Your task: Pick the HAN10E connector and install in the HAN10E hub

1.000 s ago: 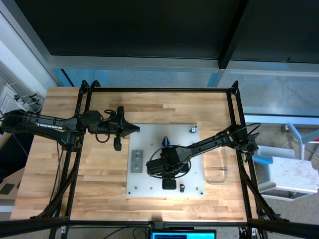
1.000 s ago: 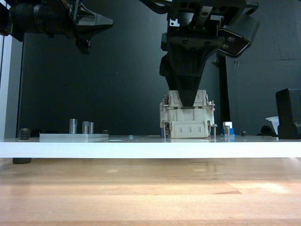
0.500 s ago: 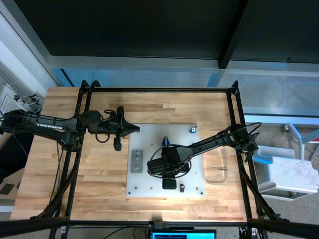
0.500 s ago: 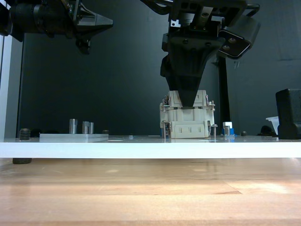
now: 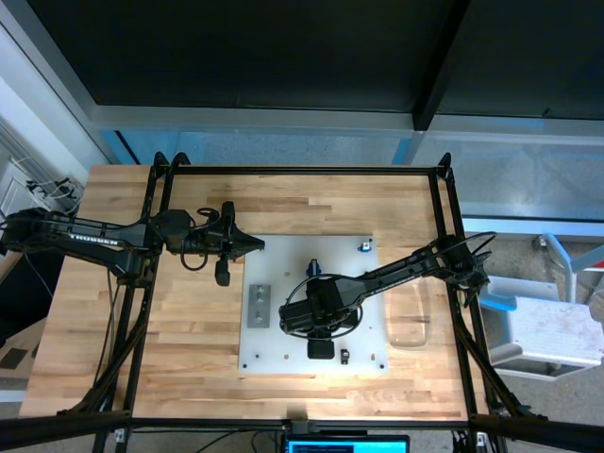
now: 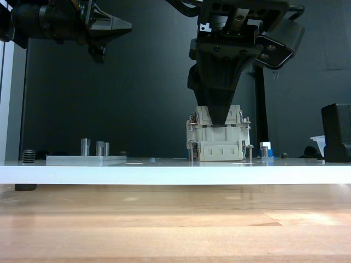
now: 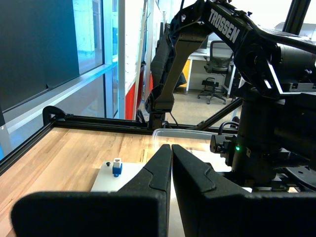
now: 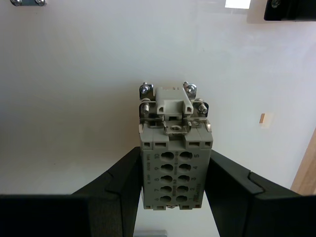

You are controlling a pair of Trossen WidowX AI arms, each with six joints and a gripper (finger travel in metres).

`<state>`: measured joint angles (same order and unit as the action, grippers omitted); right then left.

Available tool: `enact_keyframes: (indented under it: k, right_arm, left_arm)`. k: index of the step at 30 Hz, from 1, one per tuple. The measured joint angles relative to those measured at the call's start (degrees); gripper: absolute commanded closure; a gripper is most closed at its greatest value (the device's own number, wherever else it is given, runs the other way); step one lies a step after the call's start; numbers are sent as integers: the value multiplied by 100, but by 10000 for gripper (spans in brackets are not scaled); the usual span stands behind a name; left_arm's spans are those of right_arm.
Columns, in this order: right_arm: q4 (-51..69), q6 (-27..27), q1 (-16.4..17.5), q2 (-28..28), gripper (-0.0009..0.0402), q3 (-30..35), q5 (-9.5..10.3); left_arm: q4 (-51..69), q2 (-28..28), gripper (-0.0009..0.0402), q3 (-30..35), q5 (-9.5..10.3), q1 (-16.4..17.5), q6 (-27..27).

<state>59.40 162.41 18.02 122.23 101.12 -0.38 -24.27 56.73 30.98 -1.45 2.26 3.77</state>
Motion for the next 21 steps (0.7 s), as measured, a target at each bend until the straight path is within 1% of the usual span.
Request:
enact_keyframes:
  k: [10,13,16,21]
  right_arm:
    - [-15,2,0,0,384,-15,7]
    - [-31,2,0,-4,377,-17,15]
    - [-37,2,0,-17,351,-9,15]
    - [-37,4,0,-39,280,-2,15]
  left_arm:
    - [0,-2,393,0,0,0,0]
    - [0,-2,393,0,0,0,2]
    - [0,0,393,2,0,0,2]
    - [0,0,393,2,-2,0,2]
